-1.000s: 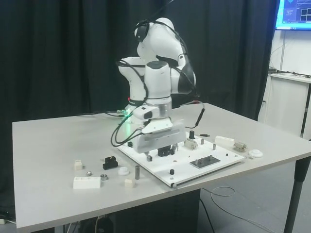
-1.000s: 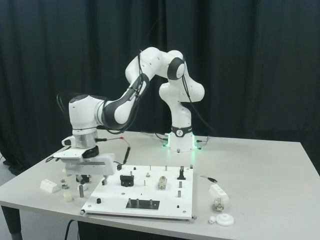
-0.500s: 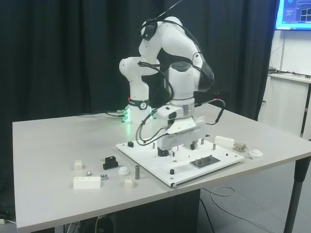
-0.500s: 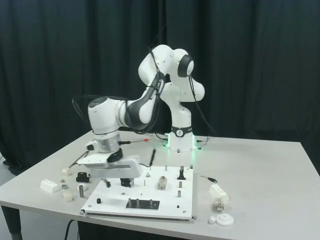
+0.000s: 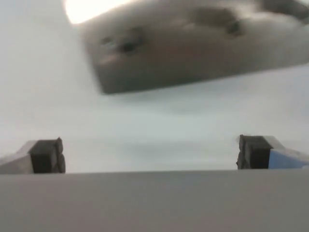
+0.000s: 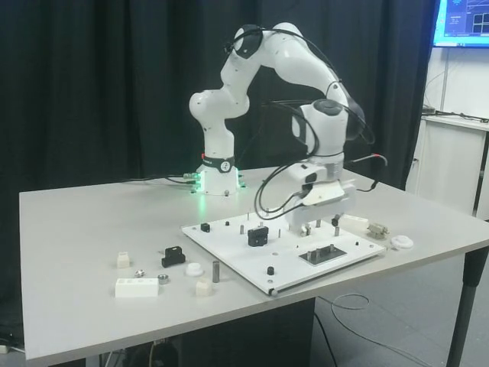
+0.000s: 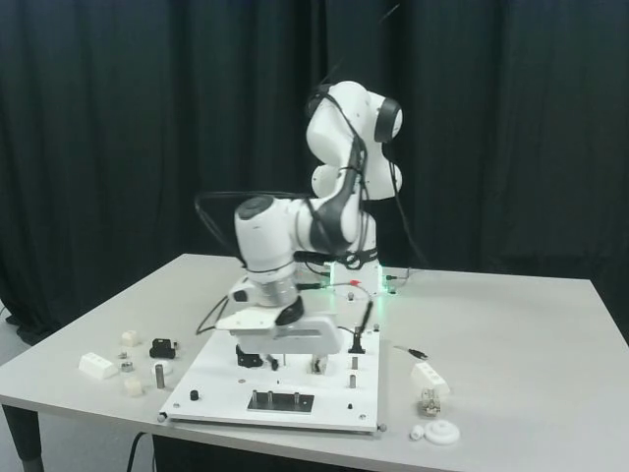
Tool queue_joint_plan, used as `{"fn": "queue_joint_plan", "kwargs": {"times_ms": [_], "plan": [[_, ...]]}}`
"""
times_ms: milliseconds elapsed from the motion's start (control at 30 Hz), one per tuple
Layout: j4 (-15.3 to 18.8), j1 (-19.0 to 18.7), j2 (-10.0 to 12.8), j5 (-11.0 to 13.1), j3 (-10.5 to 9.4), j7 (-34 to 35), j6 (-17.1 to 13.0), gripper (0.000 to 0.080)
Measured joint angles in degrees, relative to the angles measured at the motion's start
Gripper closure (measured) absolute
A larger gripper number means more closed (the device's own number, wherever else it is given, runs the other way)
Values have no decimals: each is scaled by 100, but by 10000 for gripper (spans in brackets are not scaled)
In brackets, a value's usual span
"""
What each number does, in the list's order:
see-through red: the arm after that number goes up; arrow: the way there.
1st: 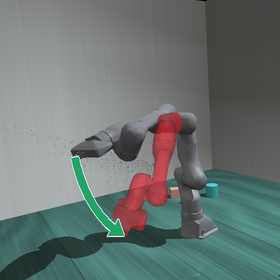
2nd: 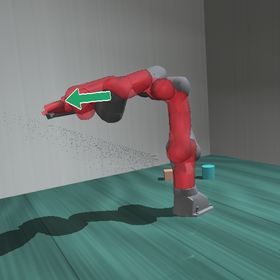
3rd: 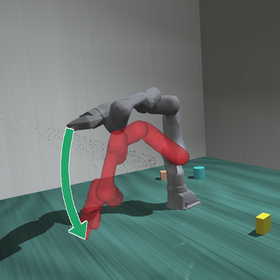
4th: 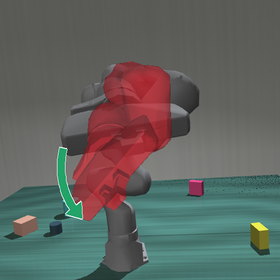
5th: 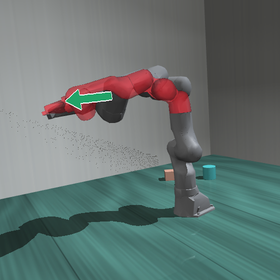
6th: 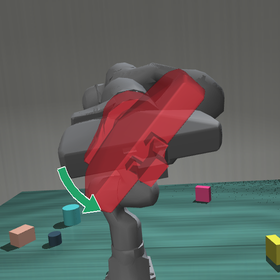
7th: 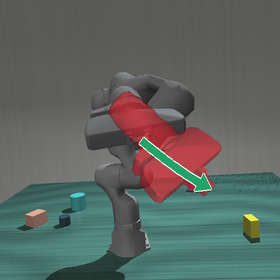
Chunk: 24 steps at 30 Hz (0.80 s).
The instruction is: Remove round peg 3.
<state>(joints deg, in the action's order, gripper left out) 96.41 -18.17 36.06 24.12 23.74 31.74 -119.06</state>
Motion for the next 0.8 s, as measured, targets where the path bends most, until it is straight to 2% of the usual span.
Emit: {"fn": "queue_joint_plan", "kwargs": {"times_ms": [300, 800], "plan": [[425, -513, -177, -84, -1, 400, -267, 3], [1181, -1059, -361, -174, -7, 700, -1125, 3]]}}
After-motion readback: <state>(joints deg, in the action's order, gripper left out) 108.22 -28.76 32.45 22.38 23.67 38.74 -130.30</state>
